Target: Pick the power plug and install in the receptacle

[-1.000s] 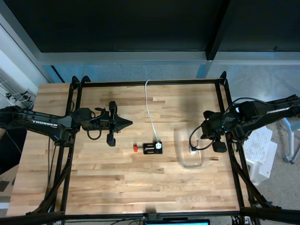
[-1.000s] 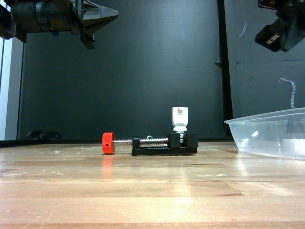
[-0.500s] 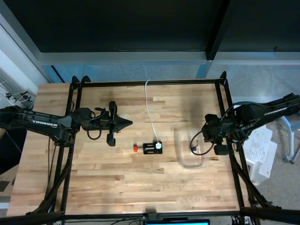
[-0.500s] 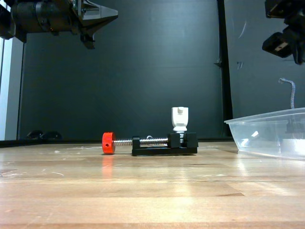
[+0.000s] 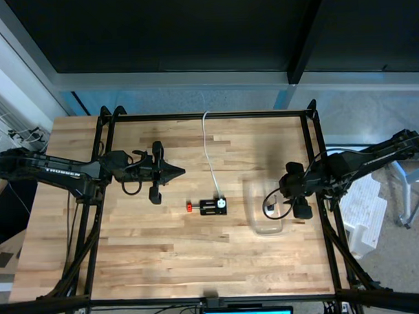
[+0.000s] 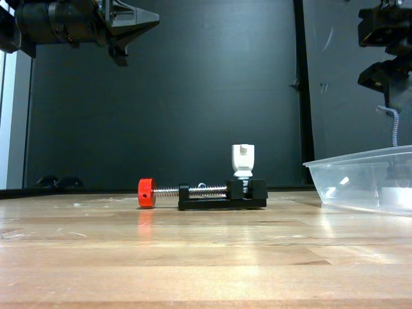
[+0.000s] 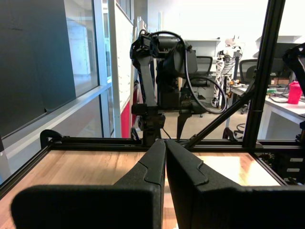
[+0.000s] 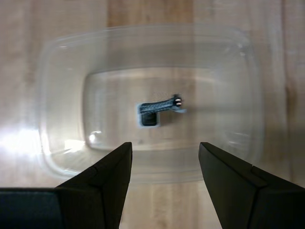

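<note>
The right gripper (image 8: 164, 148) hung above the clear tray (image 8: 47, 95), pointing down into it, with its fingers (image 8: 112, 176) spread apart and holding nothing. The power plug (image 8: 155, 112) lay on the tray floor near the middle. In the right wrist view it lay just beyond the fingertips, between the lines of the two fingers and well below them. The tray sat on the table (image 5: 165, 255) to the right of the receptacle (image 5: 221, 203). The receptacle stood upright on its white cable (image 5: 209, 150) in the black clamp (image 6: 222, 193) with the red knob (image 6: 146, 192). The left gripper (image 7: 164, 140) was parked high over the table's left side, its fingers pressed together and empty.
</note>
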Motion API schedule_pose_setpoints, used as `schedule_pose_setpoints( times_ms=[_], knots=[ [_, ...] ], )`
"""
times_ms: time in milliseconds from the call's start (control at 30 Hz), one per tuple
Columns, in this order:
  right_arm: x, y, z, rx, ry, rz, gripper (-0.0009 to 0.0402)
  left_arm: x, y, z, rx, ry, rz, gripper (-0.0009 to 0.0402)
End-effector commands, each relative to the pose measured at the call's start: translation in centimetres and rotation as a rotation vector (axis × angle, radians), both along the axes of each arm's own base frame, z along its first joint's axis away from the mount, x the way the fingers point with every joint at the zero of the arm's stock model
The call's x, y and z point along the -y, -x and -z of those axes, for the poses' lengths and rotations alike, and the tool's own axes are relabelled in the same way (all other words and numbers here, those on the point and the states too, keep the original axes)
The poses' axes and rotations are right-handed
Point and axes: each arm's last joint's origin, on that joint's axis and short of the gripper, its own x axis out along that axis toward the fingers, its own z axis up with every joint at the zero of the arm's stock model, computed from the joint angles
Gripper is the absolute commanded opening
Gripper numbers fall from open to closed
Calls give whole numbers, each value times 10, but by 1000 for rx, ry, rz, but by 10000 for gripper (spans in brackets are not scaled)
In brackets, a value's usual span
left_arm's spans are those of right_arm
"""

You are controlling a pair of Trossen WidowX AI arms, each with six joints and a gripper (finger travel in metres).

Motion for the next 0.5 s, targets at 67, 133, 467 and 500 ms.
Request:
schedule_pose_setpoints(
  times_ms=[67, 133, 467, 500],
  knots=[
    [-2, -4, 10, 20, 14, 12, 192, 0, 0, 0, 0, 0, 0, 0],
    [-3, -6, 14, 22, 13, 7, 193, 0, 0, 0, 0, 0, 0, 0],
    [-11, -9, 33, 25, 4, -22, 192, 0, 0, 0, 0, 0, 0, 0],
    [-12, -10, 34, 28, 3, -23, 193, 0, 0, 0, 0, 0, 0, 0]
  ],
)
